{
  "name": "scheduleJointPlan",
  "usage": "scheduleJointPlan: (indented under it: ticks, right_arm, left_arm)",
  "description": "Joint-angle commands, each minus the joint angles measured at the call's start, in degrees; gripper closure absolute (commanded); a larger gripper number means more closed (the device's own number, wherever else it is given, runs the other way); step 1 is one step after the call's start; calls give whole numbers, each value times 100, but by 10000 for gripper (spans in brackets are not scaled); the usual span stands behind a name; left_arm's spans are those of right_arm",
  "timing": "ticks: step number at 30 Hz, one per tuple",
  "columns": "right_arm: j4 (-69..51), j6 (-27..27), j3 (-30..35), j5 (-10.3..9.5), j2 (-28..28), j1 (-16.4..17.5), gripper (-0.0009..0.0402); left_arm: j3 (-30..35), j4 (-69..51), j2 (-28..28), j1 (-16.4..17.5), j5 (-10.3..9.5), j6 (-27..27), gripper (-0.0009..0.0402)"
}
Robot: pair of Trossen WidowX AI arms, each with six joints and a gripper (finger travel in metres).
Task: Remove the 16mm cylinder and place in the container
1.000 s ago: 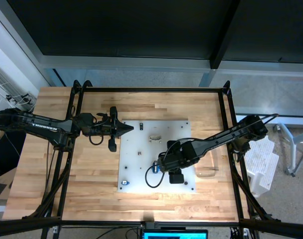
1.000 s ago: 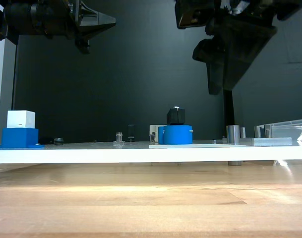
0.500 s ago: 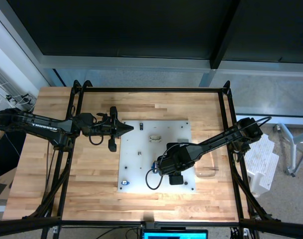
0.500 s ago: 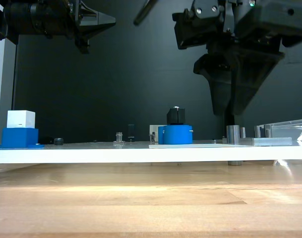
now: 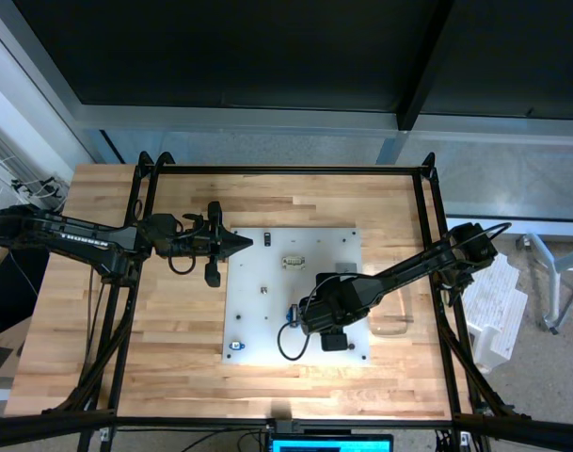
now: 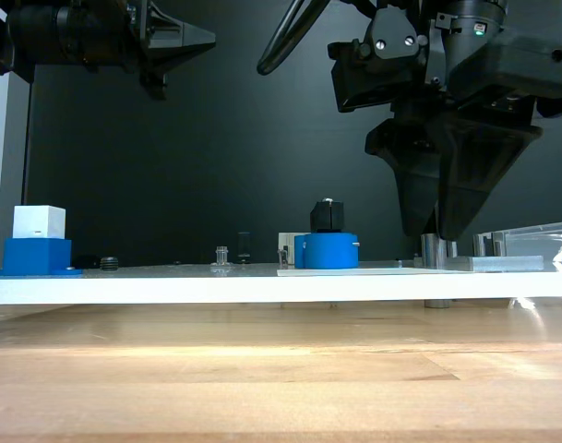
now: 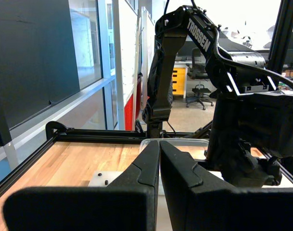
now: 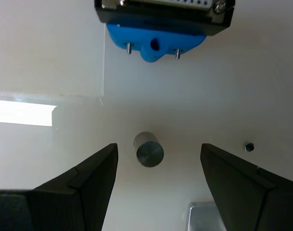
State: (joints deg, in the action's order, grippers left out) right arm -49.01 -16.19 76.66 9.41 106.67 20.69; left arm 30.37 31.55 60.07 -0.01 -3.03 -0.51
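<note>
Lower now than a second ago, the right pincer (image 6: pixel 439 226) hangs just above the 16mm cylinder (image 8: pixel 149 150), its fingers wide on either side. Nothing is gripped yet, it seems; the cylinder stands in the white board (image 5: pixel 258 320). Grasp, lift and carry to the container (image 5: pixel 391 330) remain. The left pincer (image 5: pixel 237 242) is parked, fingers together, over the table (image 5: pixel 154 358).

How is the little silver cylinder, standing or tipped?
Standing: the 16mm cylinder shows its round top under the open right gripper; left gripper shut, parked at left.
</note>
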Motion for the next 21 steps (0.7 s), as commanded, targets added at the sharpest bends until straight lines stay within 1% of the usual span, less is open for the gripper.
scheduleJointPlan:
  ticks: [1, 6, 11, 21]
  right_arm:
    - [162, 2, -118, -52, 0, 7, 166]
    - [404, 0, -289, -168, 0, 28, 187]
    - [468, 7, -315, -162, 0, 35, 214]
    - [479, 15, -315, -151, 0, 35, 292]
  left_arm:
    - [0, 0, 0, 0, 2, 0, 393]
    - [0, 0, 0, 2, 2, 0, 393]
    - [0, 0, 0, 2, 2, 0, 393]
    - [0, 0, 0, 0, 2, 0, 393]
